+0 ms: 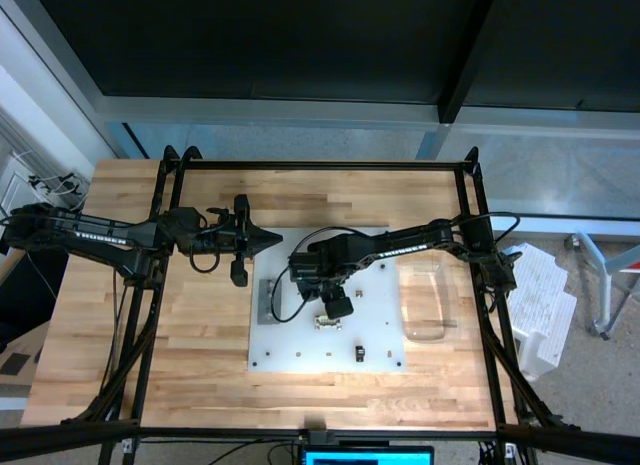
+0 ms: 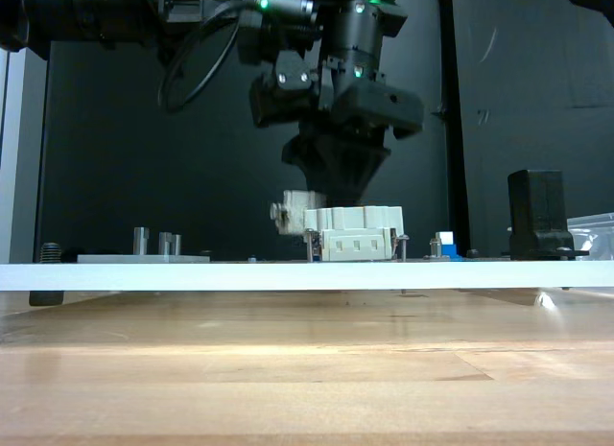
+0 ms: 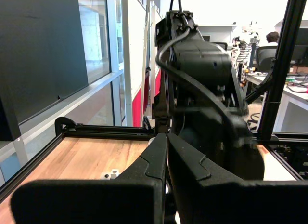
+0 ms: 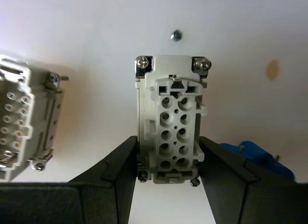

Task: Pick the HAN10E connector and install on the hub

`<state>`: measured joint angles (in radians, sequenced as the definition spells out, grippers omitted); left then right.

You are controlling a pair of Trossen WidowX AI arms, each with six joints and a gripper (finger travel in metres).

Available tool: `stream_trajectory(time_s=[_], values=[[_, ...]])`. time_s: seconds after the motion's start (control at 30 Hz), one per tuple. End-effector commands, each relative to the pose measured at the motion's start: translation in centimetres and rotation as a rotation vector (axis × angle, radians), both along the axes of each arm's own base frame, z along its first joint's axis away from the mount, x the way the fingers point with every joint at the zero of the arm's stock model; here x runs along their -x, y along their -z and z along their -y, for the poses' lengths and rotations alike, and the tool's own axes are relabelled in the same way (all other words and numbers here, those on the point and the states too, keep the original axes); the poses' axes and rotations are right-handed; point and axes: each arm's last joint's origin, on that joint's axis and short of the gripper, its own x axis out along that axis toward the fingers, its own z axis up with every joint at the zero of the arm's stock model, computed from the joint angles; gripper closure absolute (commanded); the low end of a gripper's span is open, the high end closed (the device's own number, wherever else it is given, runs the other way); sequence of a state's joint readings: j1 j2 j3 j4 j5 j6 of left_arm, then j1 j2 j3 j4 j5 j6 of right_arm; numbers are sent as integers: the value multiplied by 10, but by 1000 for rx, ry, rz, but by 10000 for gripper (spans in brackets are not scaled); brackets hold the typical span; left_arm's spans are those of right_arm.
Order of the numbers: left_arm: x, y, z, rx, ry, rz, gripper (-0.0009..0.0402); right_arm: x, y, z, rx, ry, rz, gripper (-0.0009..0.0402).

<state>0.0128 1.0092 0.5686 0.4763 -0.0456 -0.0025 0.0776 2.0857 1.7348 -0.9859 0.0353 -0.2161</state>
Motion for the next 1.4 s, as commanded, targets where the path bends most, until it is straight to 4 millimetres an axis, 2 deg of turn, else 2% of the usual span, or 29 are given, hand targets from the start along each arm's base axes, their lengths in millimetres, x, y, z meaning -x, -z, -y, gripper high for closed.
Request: stream_trajectory(time_s=[0.03,0.13,0.27,0.47,0.67,0.8,0.9,1.0,1.1,1.23,1.4], values=[[0,0,0,0,0,0,392,4,-17,2,79,25,53,341],[0,0,0,0,0,0,392,11,-35,1,193,43,102,343],[0,0,0,0,0,0,392,19,-57,0,224,80,169,341],[0,0,0,0,0,0,392,29,-77,-3,383,122,229,341],[0,-2,0,1,-1,9,392,40,-90,-17,564,134,262,341],[0,-4,-1,215,-19,33,392,43,-92,-20,580,162,272,341],[0,-2,-5,424,-142,50,392,46,-95,-20,656,176,274,341],[0,1,-5,473,-172,39,387,46,-104,-21,636,178,291,341],[-3,3,-6,564,-176,48,356,45,-118,-22,594,178,324,341],[-13,3,-6,676,-182,26,283,44,-136,-23,538,182,371,341],[-32,-2,-5,713,-142,4,199,45,-139,-19,531,198,371,341]])
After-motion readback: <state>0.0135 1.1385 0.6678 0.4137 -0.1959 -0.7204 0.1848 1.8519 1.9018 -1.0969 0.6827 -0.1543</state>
